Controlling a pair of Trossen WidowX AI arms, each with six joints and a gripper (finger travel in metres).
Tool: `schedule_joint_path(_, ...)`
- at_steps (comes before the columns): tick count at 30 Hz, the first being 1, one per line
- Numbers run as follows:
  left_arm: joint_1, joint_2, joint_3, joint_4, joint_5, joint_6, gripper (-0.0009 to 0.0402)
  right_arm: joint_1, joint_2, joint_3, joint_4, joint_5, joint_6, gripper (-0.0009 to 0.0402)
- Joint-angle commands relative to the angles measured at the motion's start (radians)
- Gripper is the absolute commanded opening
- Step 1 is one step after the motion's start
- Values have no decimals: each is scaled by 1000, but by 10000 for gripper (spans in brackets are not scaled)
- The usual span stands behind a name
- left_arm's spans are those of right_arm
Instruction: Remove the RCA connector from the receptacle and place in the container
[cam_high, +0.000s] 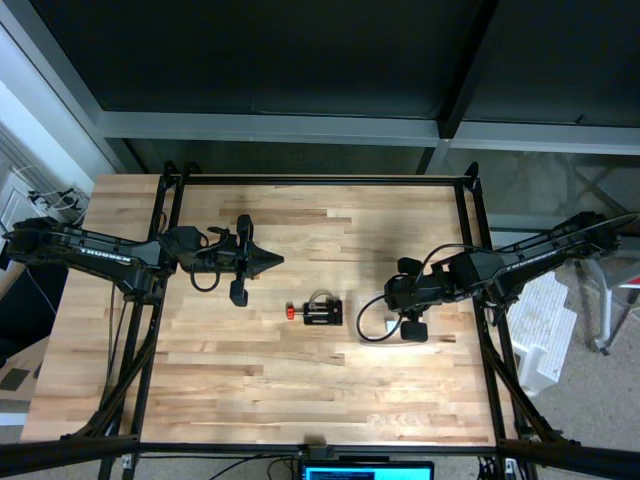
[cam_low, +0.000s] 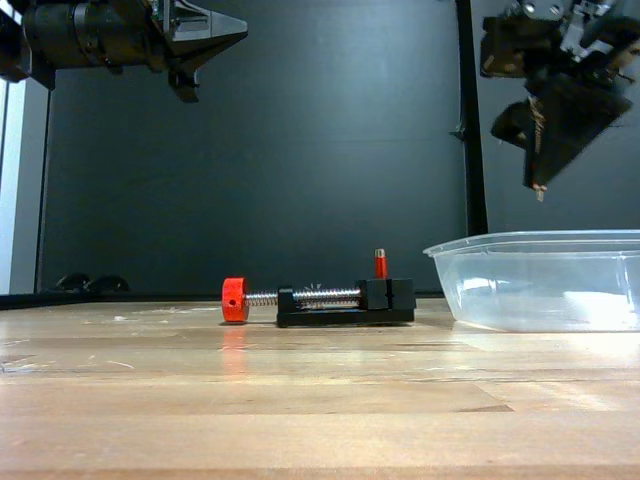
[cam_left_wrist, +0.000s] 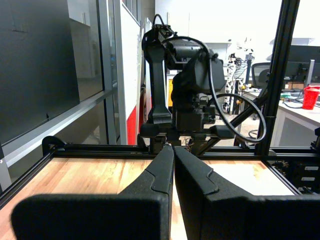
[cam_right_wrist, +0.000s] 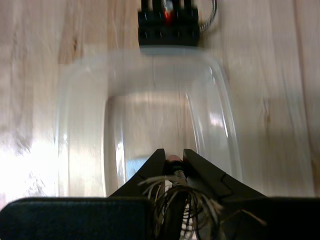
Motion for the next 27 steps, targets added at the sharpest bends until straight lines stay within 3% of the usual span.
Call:
schedule_joint_path(1, 0, 0, 0, 0, 0, 0, 0, 17, -14, -29, -2, -1, 18, 5)
schedule_joint_path(16, 0, 0, 0, 0, 0, 0, 0, 26, -17, -40, -8, 29, 19, 104)
schedule_joint_path(27, 0, 0, 0, 0, 0, 0, 0, 26, -18, -40, -4, 36, 19, 117)
